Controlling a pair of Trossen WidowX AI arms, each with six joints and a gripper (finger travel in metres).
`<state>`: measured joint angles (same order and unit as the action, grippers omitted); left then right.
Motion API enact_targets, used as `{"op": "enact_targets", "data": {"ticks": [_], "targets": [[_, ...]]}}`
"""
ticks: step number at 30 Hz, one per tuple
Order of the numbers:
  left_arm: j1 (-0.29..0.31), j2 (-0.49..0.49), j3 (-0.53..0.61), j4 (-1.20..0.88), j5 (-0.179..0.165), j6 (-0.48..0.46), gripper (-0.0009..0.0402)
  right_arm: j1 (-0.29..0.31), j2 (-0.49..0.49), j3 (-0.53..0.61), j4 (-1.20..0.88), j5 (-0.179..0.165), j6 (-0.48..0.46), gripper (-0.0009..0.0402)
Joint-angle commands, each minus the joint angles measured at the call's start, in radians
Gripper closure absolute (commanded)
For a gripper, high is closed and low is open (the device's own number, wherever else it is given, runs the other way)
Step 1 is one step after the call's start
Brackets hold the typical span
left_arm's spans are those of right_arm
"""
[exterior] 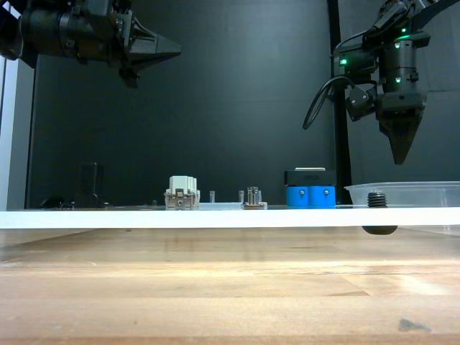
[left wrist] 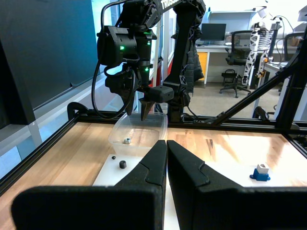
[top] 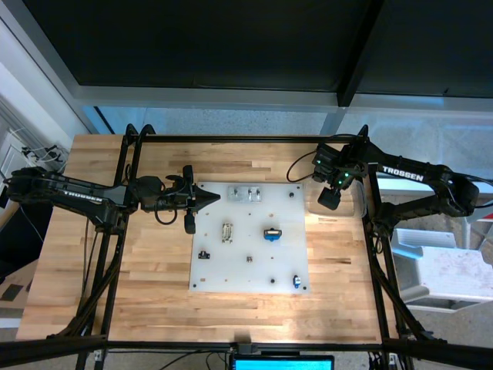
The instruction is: Unfasten the M12 fastener and place in the container
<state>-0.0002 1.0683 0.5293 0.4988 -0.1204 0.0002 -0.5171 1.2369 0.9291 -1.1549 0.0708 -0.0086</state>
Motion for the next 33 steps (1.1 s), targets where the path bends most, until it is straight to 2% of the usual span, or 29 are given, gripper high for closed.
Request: {"op": "enact_targets", "data": {"ticks": [1,33], "targets": [[0.0,0.0,0.0,0.0,0.0,0.0,0.0393,0.0,0.0,0.001,0.009,0.0,0.0,0.0173],[0.0,0.0,0.0,0.0,0.0,0.0,0.0393,0.001,0.0,0.001,0.092,0.0,0.001,0.0173]]}}
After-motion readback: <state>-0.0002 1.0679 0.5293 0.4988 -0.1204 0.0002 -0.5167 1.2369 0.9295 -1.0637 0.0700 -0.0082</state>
